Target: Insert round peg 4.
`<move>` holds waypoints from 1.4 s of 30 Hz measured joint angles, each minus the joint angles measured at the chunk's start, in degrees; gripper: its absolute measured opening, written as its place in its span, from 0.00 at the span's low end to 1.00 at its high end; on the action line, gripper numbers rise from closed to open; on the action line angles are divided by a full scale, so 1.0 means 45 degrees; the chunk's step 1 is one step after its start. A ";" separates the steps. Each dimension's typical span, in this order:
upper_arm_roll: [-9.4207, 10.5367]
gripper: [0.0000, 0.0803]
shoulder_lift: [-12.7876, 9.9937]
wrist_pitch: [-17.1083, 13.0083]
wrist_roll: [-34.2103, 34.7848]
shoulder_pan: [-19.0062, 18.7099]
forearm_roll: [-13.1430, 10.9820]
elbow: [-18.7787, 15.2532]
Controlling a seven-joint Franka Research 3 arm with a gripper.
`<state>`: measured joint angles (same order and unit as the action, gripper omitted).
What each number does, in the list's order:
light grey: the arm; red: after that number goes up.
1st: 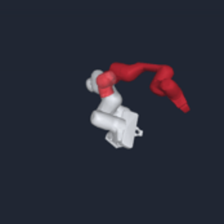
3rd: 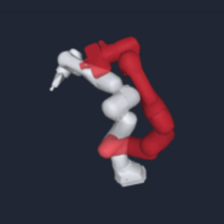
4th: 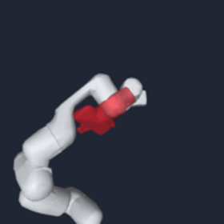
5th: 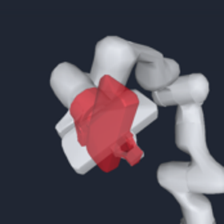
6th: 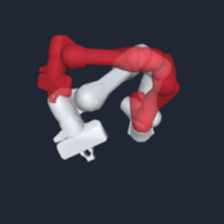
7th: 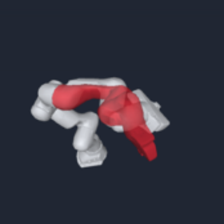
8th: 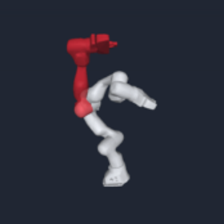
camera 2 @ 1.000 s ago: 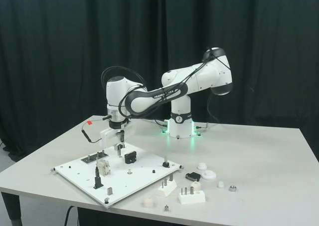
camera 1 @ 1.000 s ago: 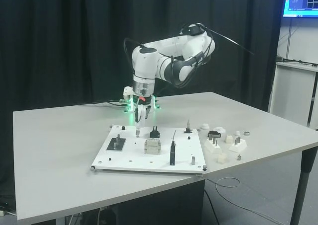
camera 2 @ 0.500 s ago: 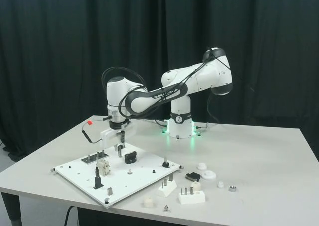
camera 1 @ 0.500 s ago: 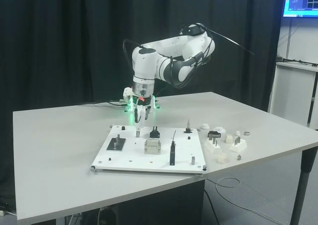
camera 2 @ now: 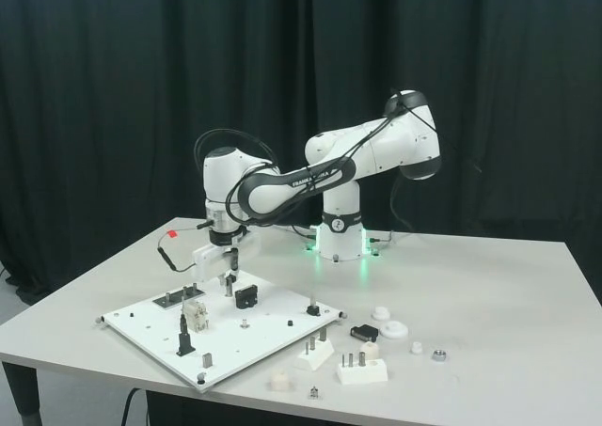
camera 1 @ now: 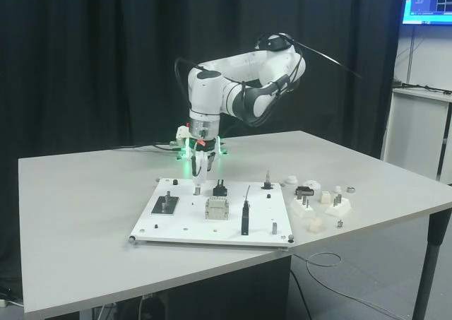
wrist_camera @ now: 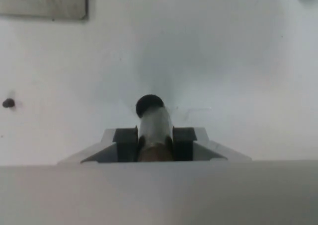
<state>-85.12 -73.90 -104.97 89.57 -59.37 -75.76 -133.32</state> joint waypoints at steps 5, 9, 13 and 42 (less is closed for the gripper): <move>0.0000 0.18 -0.0040 -0.0039 0.0000 -0.0024 0.0000 -0.0078; 0.0006 0.18 -0.0082 -0.0112 -0.0001 -0.0045 0.0000 -0.0143; 0.0043 0.18 -0.0084 -0.0259 -0.0020 -0.0079 -0.0019 -0.0206; 0.0159 0.18 -0.0084 -0.0540 -0.0118 -0.0177 -0.0381 -0.0279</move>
<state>-84.40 -74.28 -107.40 89.04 -60.16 -77.48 -134.58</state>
